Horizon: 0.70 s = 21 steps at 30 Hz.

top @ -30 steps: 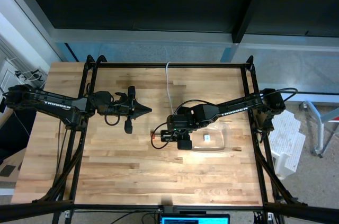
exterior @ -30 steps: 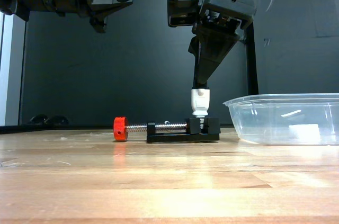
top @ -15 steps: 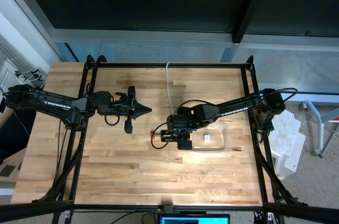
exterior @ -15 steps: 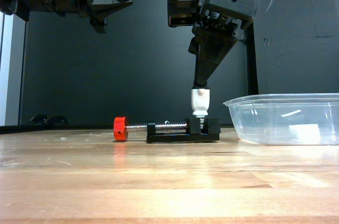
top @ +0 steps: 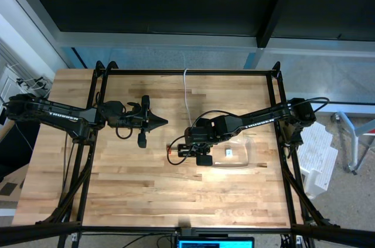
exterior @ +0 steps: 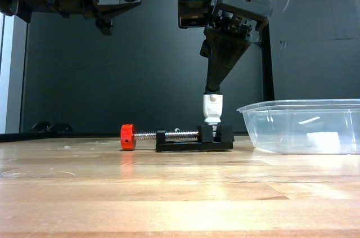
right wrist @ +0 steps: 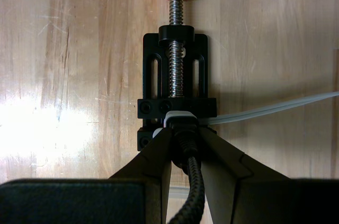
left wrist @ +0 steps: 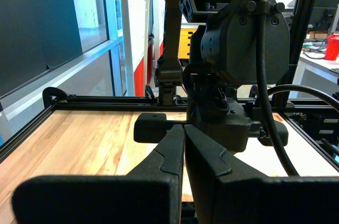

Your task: Remove the power plug from the receptacle and place in the container

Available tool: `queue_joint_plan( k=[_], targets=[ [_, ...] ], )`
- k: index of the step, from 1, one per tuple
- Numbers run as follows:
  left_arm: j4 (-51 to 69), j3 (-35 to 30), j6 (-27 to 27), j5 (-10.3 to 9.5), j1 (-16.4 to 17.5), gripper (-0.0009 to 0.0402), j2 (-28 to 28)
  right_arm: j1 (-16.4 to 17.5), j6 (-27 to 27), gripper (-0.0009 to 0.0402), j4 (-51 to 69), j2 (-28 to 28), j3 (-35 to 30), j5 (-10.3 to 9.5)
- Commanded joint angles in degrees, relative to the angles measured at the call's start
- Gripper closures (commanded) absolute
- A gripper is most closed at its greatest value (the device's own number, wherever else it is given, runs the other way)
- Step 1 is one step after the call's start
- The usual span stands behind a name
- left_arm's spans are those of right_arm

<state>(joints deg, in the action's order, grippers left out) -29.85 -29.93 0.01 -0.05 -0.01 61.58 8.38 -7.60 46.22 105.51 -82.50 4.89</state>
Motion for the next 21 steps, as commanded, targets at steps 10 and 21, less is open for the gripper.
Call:
queue_joint_plan(
  k=[10, 21],
  targets=[
    [0.0, 0.0, 0.0, 0.02, 0.0, 0.0393, 0.0, 0.0, 0.0, 0.0393, 0.0, 0.0, -0.2, -0.44],
    [0.0, 0.0, 0.0, 0.02, 0.0, 0.0393, 0.0, 0.0, 0.0, 0.0393, 1.4, -0.1, -1.9, -0.46]
  ],
)
